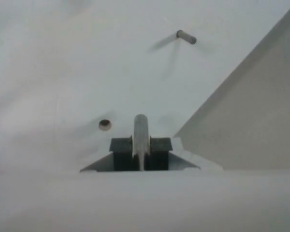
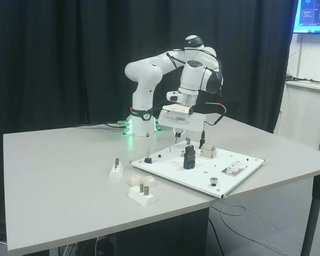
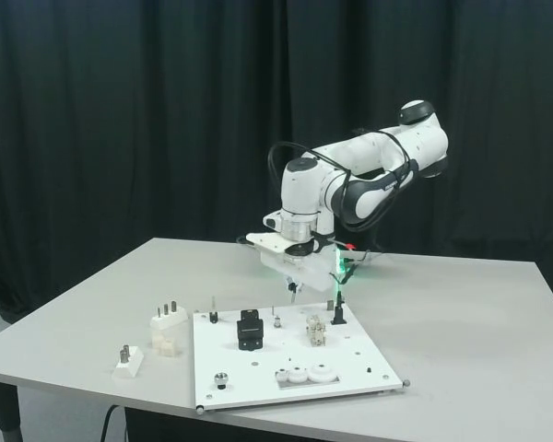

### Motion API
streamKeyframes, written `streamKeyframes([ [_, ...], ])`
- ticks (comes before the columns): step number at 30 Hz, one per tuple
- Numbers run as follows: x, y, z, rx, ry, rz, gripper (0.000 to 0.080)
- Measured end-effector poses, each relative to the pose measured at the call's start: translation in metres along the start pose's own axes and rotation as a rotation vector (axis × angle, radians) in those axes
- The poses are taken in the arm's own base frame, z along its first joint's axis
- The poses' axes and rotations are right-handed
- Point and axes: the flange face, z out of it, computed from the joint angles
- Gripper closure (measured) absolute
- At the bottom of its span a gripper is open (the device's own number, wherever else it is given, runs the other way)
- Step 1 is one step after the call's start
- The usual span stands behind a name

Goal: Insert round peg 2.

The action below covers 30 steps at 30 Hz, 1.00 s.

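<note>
While the gripper (image 1: pixel 141 155) hangs above the white board (image 1: pixel 63 72), its two black fingers (image 1: pixel 120 151) are closed on a grey round peg (image 1: pixel 140 133), which points down past the fingertips. Just beside the peg's tip, a little to one side of it, a small round hole (image 1: pixel 105 124) is open in the board. Further from the tool, another thin pin (image 1: pixel 186 36) stands up from the board. I judge that the step in hand is the carrying of the peg to its hole. The next move, I think, asks for a small sideways correction until the peg is exactly over the hole, then a straight, slow descent.
</note>
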Motion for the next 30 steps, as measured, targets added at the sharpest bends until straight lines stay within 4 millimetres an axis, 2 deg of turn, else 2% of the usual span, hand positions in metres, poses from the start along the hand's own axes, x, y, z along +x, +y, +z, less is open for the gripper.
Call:
streamKeyframes([
  [30, -0.0021, -0.0053, 0.0007, 0.055, -0.027, 0.038, 0.0733],
])
